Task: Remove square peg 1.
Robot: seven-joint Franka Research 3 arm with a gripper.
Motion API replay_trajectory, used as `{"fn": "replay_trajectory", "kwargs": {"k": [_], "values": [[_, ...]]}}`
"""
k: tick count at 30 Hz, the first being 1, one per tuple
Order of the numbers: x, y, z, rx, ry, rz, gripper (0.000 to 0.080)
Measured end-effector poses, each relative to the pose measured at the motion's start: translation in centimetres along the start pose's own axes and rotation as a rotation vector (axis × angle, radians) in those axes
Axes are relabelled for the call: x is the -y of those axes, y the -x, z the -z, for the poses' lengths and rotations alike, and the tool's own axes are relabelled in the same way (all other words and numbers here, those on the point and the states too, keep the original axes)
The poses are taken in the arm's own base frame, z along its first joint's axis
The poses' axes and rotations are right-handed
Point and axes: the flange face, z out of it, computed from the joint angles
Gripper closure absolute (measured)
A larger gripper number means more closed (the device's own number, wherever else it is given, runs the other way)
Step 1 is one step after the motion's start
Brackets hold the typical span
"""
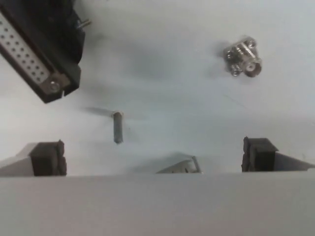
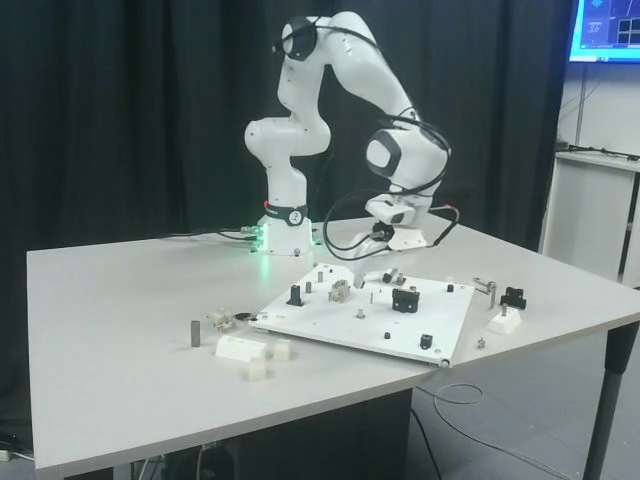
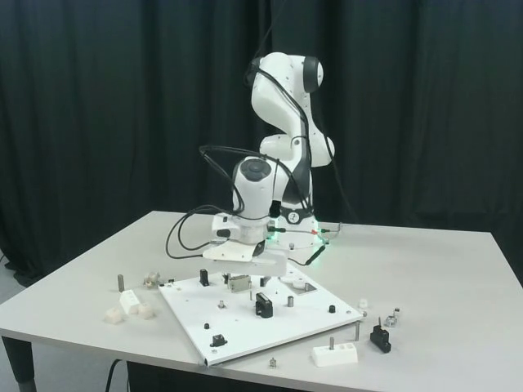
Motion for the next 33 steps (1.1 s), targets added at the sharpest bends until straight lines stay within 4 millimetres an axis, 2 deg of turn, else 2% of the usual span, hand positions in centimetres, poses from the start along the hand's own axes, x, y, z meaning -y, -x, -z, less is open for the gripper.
{"fn": "replay_trajectory", "kwargs": {"k": [20,33], "values": [[-0.8,3.3,-2.3,-0.056,-0.13,-0.041,0.0003],[-1.2,4.1,-3.5,-0.089,-0.167,-0.086,0.0003]]}}
